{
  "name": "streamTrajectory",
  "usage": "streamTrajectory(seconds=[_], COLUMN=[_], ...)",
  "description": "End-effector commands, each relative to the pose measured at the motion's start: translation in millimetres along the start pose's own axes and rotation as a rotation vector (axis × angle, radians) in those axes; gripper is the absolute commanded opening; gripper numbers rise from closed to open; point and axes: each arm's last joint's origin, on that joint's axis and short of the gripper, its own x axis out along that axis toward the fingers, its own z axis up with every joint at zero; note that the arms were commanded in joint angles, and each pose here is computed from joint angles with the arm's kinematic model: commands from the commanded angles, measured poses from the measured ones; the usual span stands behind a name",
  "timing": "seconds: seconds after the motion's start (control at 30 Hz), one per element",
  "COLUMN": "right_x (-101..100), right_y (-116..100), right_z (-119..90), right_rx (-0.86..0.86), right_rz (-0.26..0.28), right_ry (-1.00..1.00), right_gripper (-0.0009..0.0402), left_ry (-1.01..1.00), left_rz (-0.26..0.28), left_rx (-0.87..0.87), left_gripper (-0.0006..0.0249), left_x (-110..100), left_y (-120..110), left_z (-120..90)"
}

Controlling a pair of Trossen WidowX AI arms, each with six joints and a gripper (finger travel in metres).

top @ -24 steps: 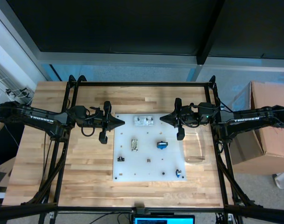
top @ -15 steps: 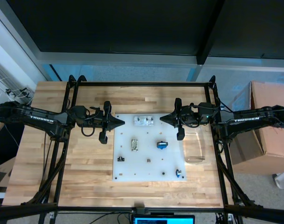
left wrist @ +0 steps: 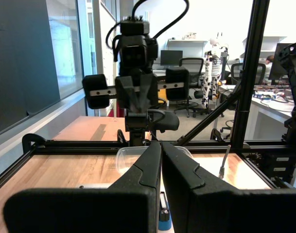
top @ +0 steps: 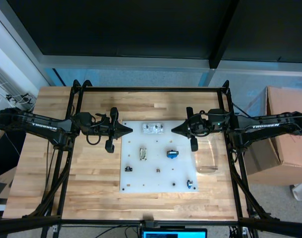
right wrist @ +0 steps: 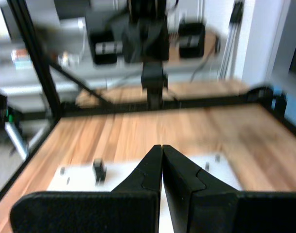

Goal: Remove the RJ45 connector from the taskboard and place in the container

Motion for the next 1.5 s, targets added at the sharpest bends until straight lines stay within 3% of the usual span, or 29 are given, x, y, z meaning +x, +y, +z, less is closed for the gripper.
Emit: streamTrajectory(seconds=[0.03,0.2,0.43,0.67,1.1,1.5], right_x=[-5.2,-20.5,-46.9,-62.1,-61.1,-31.4], right_y=[11.0,35.8,61.1,77.4,111.7,137.2], right_z=[4.9,15.2,30.0,29.6,29.8,33.6], right_rx=[-0.015,-0.053,-0.033,-0.001,-0.027,-0.077], right_rz=[-0.020,-0.029,0.005,0.023,0.036,0.007], right_ry=[0.152,0.322,0.469,0.580,0.843,1.006], right_gripper=[0.0000,0.0000,0.0000,0.0000,0.0000,0.0000], left_ry=[0.000,0.000,0.000,0.000,0.000,0.000], left_rz=[0.000,0.000,0.000,0.000,0.000,0.000], left_rx=[0.000,0.000,0.000,0.000,0.000,0.000], left_gripper=[0.0000,0.0000,0.0000,0.0000,0.0000,0.0000], left_x=[0.1,0.1,0.1,0.1,0.1,0.1], left_y=[0.1,0.1,0.0,0.1,0.1,0.0], left_z=[-0.1,-0.1,-0.1,-0.1,-0.1,-0.1])
